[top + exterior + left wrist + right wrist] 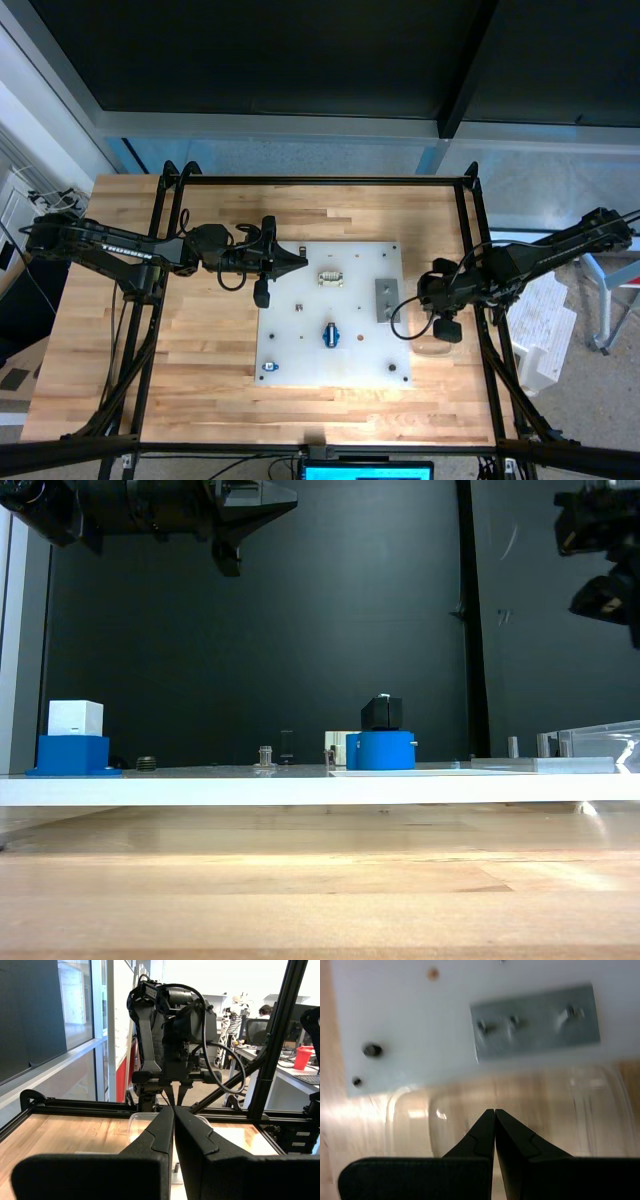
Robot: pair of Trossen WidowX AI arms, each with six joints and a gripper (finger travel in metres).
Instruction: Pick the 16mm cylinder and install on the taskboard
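The white taskboard (300, 340) lies in the middle of the table and bears a grey metal block (385, 298). The 16mm cylinder is out of view as a loose piece. My left gripper (303, 260) hovers high over the board's far left part, fingers shut and empty, seen pressed together in the left wrist view (174, 1110). My right gripper (494, 1111) hangs above the clear tray (600, 1110) beside the board's right edge, also shut with nothing between its tips. The grey block (535, 1020) with three small studs lies just beyond it.
A blue connector (331, 335) stands mid-board and a beige connector (331, 277) at the back. A blue base with a white cube (72, 740) sits at the near left corner. The clear tray (437, 350) rests on the wood. A black frame rings the table.
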